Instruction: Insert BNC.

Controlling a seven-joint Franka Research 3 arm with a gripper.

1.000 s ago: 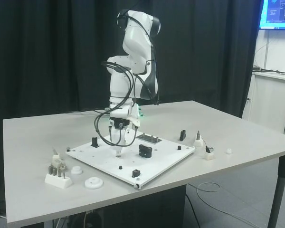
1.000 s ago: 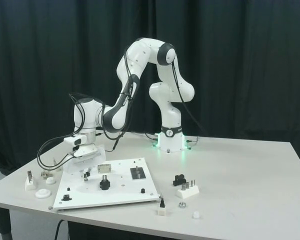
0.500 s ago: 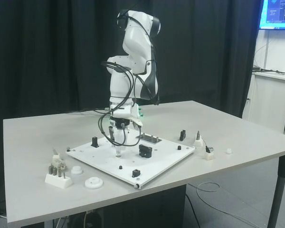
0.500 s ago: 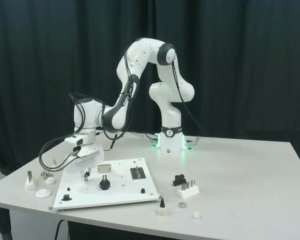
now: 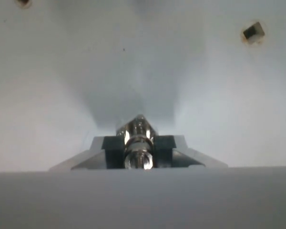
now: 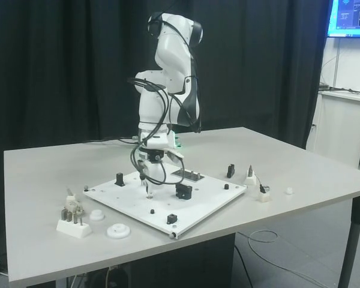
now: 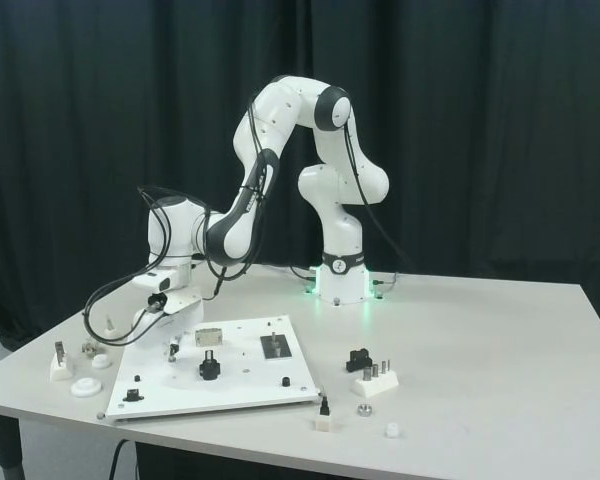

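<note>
While the white robot arm (image 7: 242,190) leans low over the flat white task board (image 6: 199,204) on the grey table (image 6: 42,174), its jaws (image 5: 138,155) are closed on the shiny metal BNC connector (image 5: 138,143), held just above the board's surface.

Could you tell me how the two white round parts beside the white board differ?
The wide white disc is broader and flatter than the small white round cap. The disc lies nearer the table's front edge; the cap sits closer to the white board. Both rest on the grey table.
</note>
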